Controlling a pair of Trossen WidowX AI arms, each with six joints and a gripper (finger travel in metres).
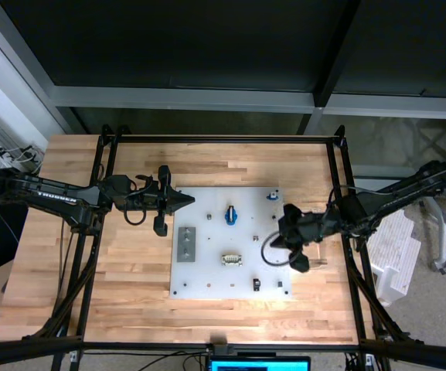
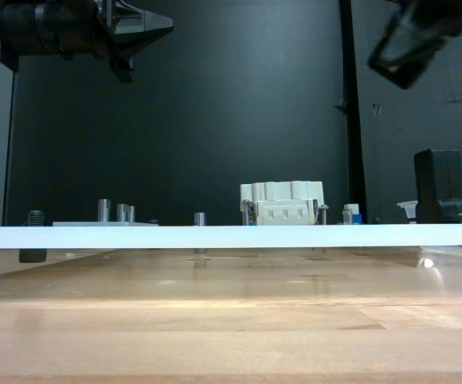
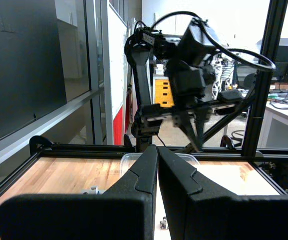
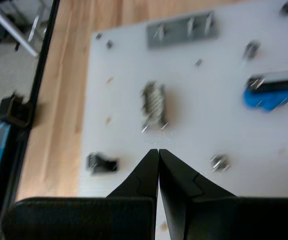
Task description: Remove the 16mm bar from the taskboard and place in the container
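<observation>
Left gripper sits pinched shut over the big white square taskboard at 10 o'clock, right gripper likewise at 3 o'clock.

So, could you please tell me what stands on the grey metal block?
Three upright metal bars stand on the grey block; how deep they sit is hidden. The left gripper, shut, hovers at the taskboard's far-left edge; the right gripper, shut, over its right side.

wooden table inside a black frame, dark wall behind.
</observation>
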